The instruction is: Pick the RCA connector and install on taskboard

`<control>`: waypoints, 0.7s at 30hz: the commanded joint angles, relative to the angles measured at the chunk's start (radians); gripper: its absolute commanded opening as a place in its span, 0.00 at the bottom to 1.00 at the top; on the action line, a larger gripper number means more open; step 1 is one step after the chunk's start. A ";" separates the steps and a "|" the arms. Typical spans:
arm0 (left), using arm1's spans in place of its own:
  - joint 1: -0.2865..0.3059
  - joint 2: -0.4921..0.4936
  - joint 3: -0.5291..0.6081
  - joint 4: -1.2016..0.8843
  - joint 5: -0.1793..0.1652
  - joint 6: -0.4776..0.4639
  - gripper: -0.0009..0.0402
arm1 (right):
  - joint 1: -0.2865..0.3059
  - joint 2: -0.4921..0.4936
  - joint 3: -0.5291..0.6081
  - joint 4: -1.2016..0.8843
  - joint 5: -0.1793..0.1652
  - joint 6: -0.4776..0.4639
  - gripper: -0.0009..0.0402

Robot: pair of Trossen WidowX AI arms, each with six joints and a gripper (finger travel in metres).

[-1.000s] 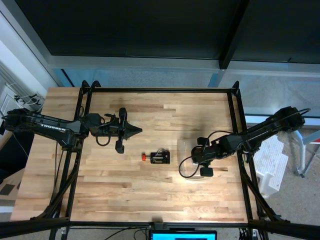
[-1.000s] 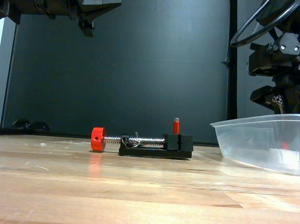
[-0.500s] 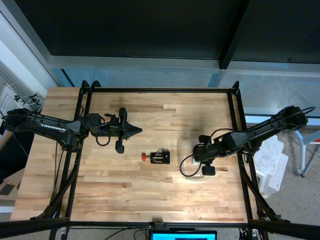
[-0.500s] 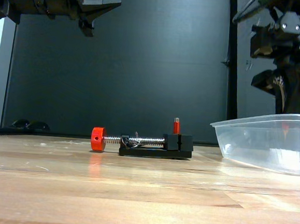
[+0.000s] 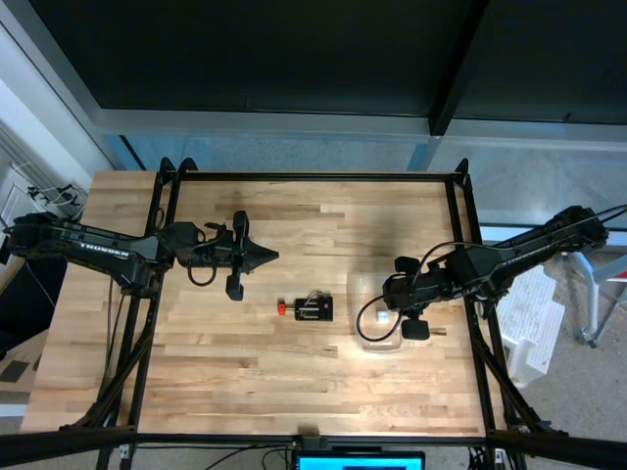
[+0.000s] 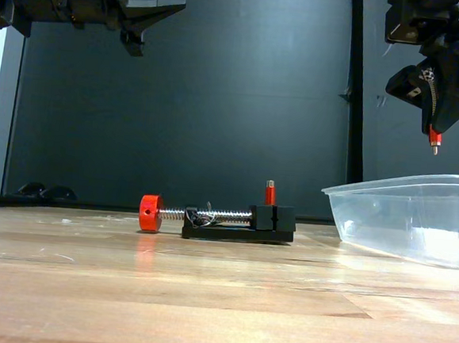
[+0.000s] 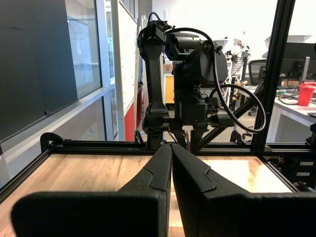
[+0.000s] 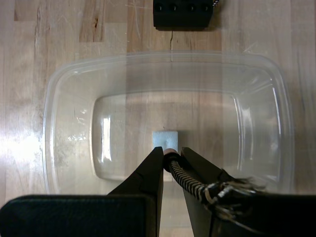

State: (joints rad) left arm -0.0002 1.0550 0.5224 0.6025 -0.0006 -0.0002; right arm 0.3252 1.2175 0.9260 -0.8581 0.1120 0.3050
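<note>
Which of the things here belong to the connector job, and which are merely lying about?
Job:
- RCA connector, gripped in the right tool above the clear tray
- taskboard, on the table

Lying about or idle:
- clear tray
- white cube inside it
- left tool, shut, raised at the left

"TROSSEN" lettering on the left arm [image 5: 98, 251]

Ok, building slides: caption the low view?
Right gripper holds the red-tipped RCA connector above the clear plastic tray; left gripper, shut, hangs high left; small black taskboard at centre.
</note>
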 commanded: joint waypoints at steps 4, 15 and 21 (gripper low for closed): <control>0.000 0.001 0.000 0.000 0.000 0.000 0.02 | 0.000 0.002 0.016 0.000 0.003 0.001 0.04; 0.000 0.000 0.000 0.000 0.000 0.000 0.02 | -0.035 0.127 0.129 0.008 0.031 -0.031 0.02; 0.000 0.000 0.000 0.000 0.000 0.000 0.02 | -0.063 0.212 0.197 0.013 0.031 -0.056 0.02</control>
State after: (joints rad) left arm -0.0002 1.0554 0.5228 0.6029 -0.0006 0.0002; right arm 0.2653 1.4128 1.1080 -0.8478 0.1429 0.2546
